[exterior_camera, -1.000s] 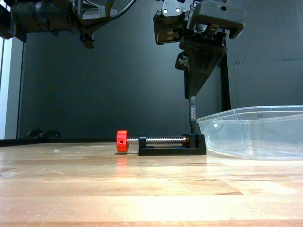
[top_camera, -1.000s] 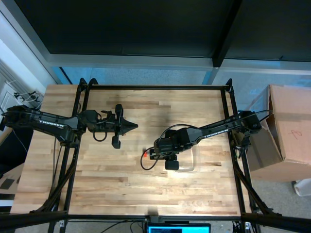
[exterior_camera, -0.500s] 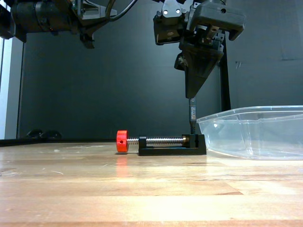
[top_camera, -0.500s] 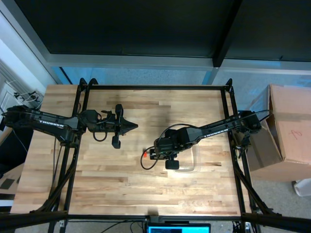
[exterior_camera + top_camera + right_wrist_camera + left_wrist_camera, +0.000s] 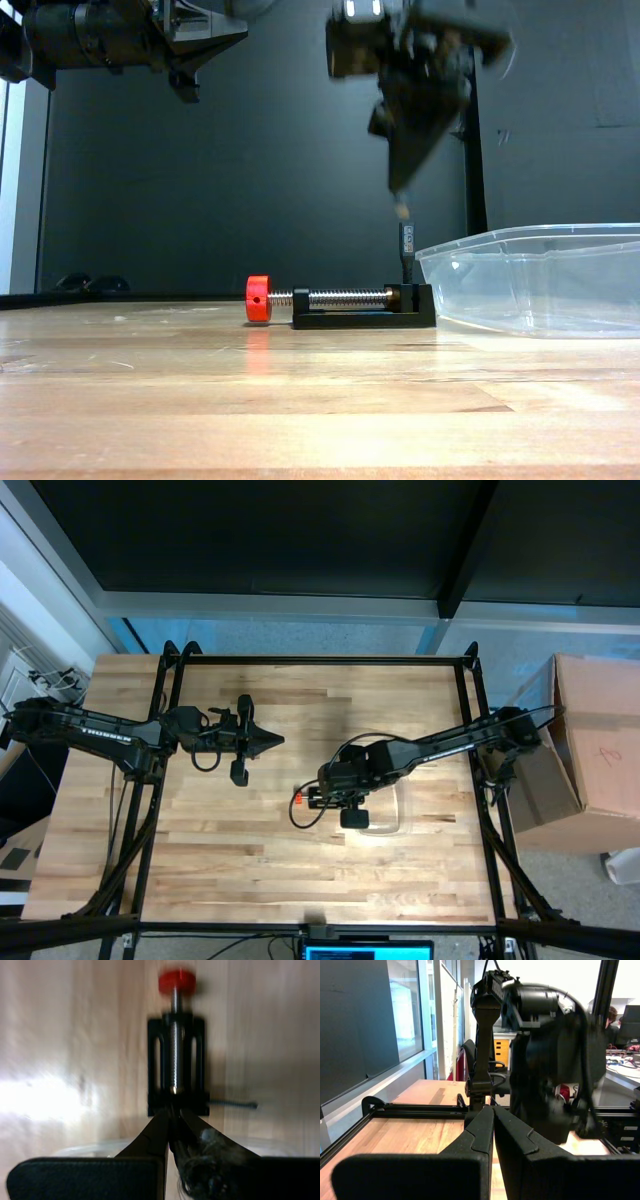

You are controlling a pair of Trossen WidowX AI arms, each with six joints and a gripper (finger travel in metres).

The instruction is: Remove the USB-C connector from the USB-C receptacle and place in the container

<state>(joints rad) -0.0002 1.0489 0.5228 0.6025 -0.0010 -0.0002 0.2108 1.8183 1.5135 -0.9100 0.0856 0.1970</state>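
right hand (image 5: pixel 400 190) risen, left (image 5: pixel 278 741) aloft, connector (image 5: pixel 405 245) seated

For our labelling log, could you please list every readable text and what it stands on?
"TROSSEN": left arm, behind the left tool.
Right arm lettering, behind the right tool above the vise: too small to read.
Label on the upright USB-C connector in the vise: too small.
Red mark on the cardboard box: unreadable.

We log wooden table (image 5: pixel 250 860), black metal frame (image 5: pixel 320 660) round its edges. Cardboard box (image 5: pixel 590 750) off table's right side, beside frame. Blue-lit screen (image 5: pixel 367 950) at near edge. Black screw clamp (image 5: pixel 365 318) lying on table, red knob (image 5: pixel 258 298) on its screw end.
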